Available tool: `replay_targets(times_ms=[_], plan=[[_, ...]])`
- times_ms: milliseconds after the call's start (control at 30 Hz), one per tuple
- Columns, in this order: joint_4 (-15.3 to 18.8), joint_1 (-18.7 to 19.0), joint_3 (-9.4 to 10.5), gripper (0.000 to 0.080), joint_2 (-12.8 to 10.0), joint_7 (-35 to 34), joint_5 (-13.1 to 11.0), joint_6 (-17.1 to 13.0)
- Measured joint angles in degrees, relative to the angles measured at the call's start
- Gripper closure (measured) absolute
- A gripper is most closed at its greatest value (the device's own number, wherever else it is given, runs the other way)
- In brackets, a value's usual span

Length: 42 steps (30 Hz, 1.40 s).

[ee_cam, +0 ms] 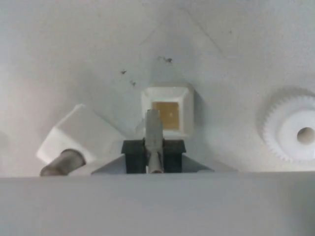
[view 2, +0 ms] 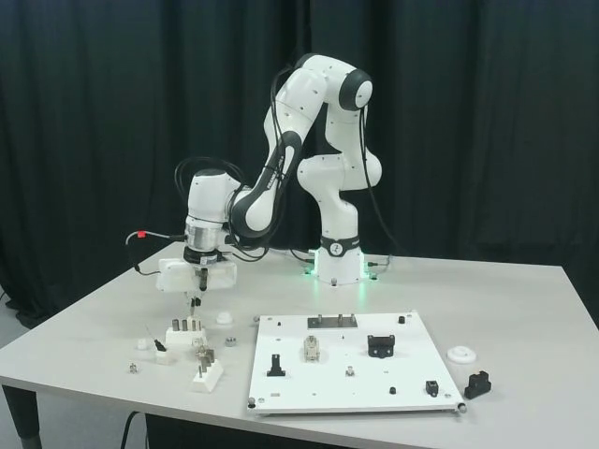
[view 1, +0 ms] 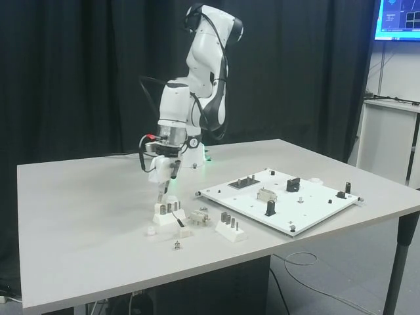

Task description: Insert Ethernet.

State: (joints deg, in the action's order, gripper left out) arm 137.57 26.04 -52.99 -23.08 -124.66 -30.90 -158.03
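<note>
I see the gripper (view 2: 197,301) hanging above a small white holder (view 2: 185,335). Its fingers are closed on a thin grey plug (ee_cam: 153,140). The white board (view 2: 351,374) lies at 3 o'clock from it.

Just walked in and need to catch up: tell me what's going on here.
The white robot arm's gripper hangs above a small white square holder on the grey table, clamping a narrow grey piece. The flat white board with black fixtures lies apart from it.
</note>
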Motion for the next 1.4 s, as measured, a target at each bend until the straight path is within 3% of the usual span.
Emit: replay_targets(times_ms=[300, 600, 1400], plan=[[0.00, 3.37, -3.30, 0.0732, 0.25, 0.22, 0.06, 0.93], [0.01, 5.24, -5.20, 0.0732, 0.26, 0.24, 0.10, 1.85], [0.04, 6.10, -6.29, 0.0732, 0.26, 0.24, 0.12, 2.58]])
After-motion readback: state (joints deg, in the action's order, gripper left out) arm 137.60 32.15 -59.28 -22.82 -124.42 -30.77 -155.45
